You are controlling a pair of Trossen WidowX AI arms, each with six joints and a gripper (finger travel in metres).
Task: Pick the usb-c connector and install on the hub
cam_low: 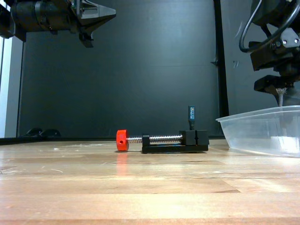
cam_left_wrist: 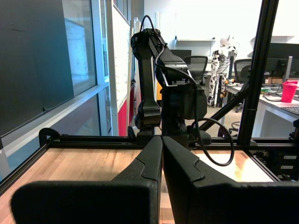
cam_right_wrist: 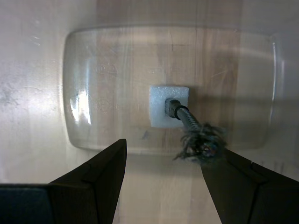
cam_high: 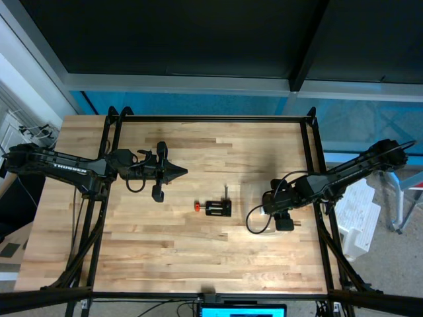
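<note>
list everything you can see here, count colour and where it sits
hub: one, black with a red-orange knob, middle of the table
tray: one, clear, right of the hub
foam square: one, white, inside the tray
usb-c connector: one, dark grey, stuck in the foam square, with a frayed cable stub
table: one, light wood
left gripper: one, black, shut, raised left of the hub
right gripper: one, black, open, above the tray

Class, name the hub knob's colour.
Hub knob red-orange, low view; left gripper hovers left, right gripper over tray.
</note>
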